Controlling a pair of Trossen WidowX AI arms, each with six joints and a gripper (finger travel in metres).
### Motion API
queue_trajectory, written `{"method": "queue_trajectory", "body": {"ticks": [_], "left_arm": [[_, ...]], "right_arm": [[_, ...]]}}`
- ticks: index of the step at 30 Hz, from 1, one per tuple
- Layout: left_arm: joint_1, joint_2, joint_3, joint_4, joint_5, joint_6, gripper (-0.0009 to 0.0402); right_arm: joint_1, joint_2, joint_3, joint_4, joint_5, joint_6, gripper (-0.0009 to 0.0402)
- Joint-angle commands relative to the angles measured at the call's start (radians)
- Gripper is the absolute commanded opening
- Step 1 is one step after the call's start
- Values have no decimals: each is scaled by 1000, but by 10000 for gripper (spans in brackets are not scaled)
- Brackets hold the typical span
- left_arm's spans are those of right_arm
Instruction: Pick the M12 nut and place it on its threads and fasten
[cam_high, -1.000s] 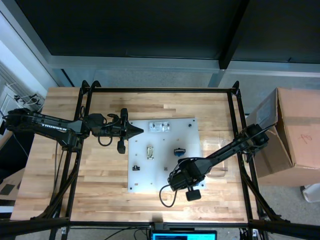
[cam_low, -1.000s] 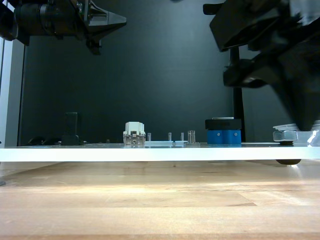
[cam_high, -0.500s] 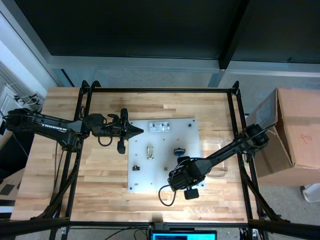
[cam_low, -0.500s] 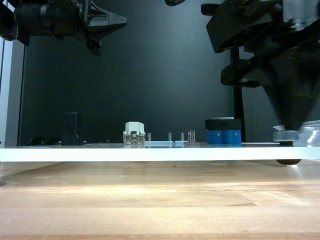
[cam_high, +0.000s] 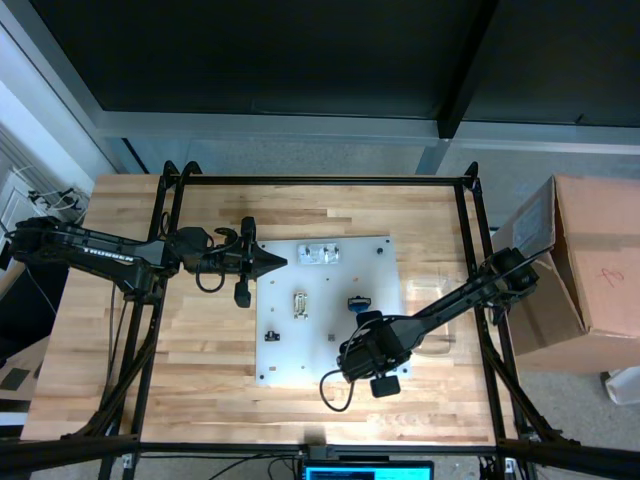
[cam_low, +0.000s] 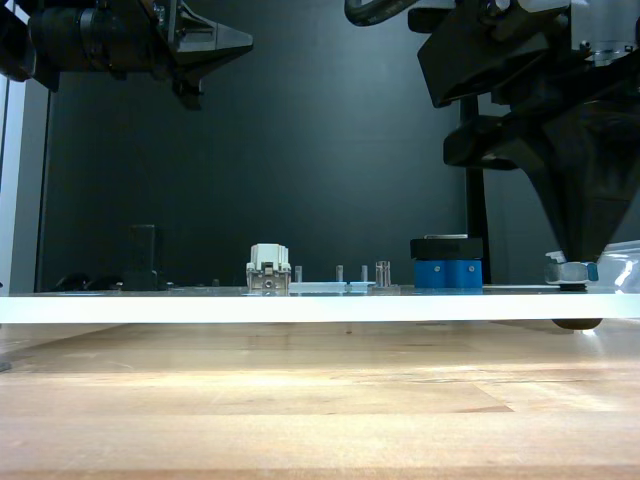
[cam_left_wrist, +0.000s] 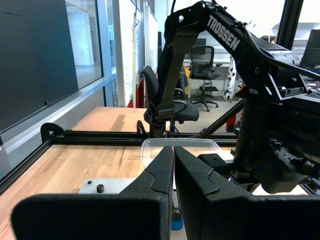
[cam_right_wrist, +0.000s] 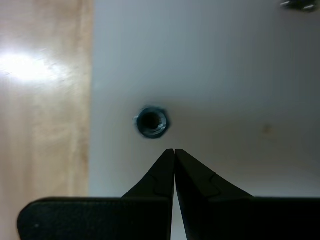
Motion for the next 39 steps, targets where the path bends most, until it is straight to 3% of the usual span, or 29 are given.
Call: {"method": "queue_trajectory", "body": {"ticks": [1, 7, 8, 12, 13, 15, 17, 23, 27, 31, 36, 39], "left_arm": [[0, 0, 0, 0, 0, 0, 0], [0, 0, 0, 0, 0, 0, 0], [0, 0, 0, 0, 0, 0, 0], [0, 0, 0, 0, 0, 0, 0], [0, 0, 0, 0, 0, 0, 0], [0, 0, 0, 0, 0, 0, 0], [0, 0, 0, 0, 0, 0, 0], [0, 0, 0, 0, 0, 0, 0], [0, 0, 0, 0, 0, 0, 0], [0, 0, 0, 0, 0, 0, 0], [0, 0, 0, 0, 0, 0, 0], [0, 0, 0, 0, 0, 0, 0]], "right_arm": [[-1, 0, 0, 10, 50, 10, 0], [0, 8, 0, 30, 30, 7, 0], [0, 8, 0, 34, -7, 5, 0], [-1, 8, 0, 36, -285, -42, 0], [0, 8, 0, 32, -314, -49, 0], [0, 4, 0, 19, -314, -50, 0], [0, 3, 0, 10, -275, -49, 0], [0, 2, 0, -1, -40, -19, 0], [0, 2, 0, 7, 23, 4, 0], [0, 4, 0, 34, 1, 2, 0], [0, 5, 0, 52, -273, -54, 0], [0, 4, 0, 41, -284, -53, 0]]}}
